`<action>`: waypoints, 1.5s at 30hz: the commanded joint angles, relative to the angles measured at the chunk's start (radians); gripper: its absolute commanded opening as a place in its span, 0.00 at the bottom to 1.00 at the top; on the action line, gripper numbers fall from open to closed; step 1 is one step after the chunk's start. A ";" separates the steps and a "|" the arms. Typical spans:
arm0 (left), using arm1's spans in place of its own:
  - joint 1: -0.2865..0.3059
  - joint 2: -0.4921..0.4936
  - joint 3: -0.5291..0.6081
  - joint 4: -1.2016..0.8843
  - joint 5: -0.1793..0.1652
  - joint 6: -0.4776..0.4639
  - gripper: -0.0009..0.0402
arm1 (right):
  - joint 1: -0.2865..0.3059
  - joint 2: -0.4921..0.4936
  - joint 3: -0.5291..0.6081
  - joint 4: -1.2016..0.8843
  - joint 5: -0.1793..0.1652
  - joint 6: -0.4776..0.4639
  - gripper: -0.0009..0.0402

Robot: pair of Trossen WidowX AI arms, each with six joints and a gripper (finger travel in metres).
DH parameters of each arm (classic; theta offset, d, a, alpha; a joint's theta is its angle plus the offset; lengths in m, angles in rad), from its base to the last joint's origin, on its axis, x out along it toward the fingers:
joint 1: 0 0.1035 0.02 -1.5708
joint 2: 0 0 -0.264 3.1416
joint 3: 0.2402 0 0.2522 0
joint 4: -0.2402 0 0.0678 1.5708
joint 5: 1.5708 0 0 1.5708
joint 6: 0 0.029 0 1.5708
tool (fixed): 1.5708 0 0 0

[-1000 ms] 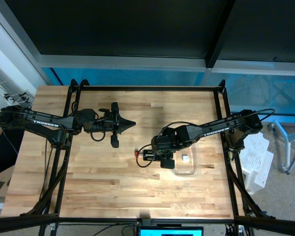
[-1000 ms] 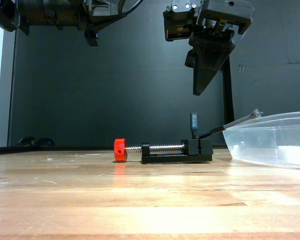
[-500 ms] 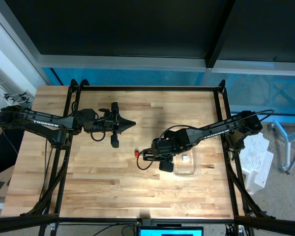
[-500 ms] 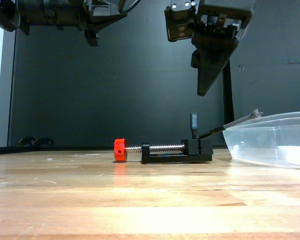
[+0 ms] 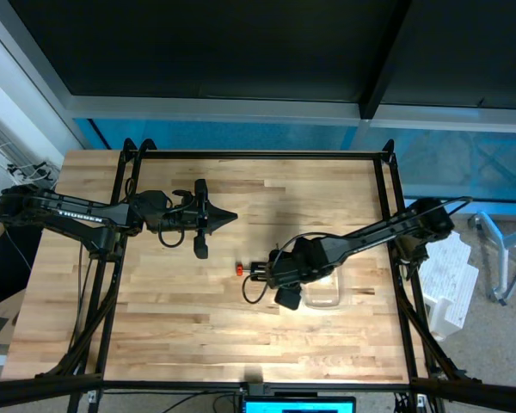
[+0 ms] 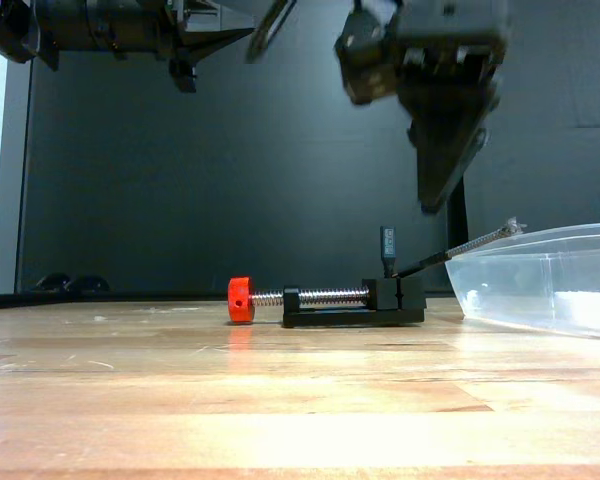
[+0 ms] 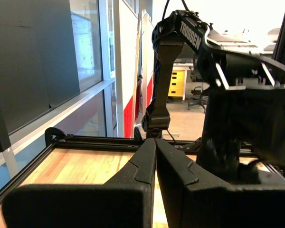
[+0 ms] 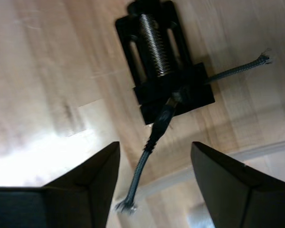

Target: Pick the usb-c connector and install on the hub

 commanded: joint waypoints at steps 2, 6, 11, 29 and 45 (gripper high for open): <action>0.000 0.000 0.000 0.001 0.000 0.000 0.02 | 0.003 0.033 0.000 0.003 -0.002 -0.021 0.59; 0.000 0.000 0.000 0.000 0.000 0.000 0.02 | 0.003 0.059 -0.001 0.003 -0.003 -0.043 0.58; 0.000 0.000 0.000 0.001 0.000 0.000 0.02 | 0.003 0.082 -0.006 0.011 -0.006 -0.062 0.58; 0.000 0.000 0.000 0.000 0.000 0.000 0.02 | 0.000 0.092 -0.027 0.018 -0.036 -0.114 0.16; 0.000 0.000 0.000 0.000 0.000 0.000 0.02 | -0.009 -0.035 -0.018 -0.046 -0.052 -0.145 0.03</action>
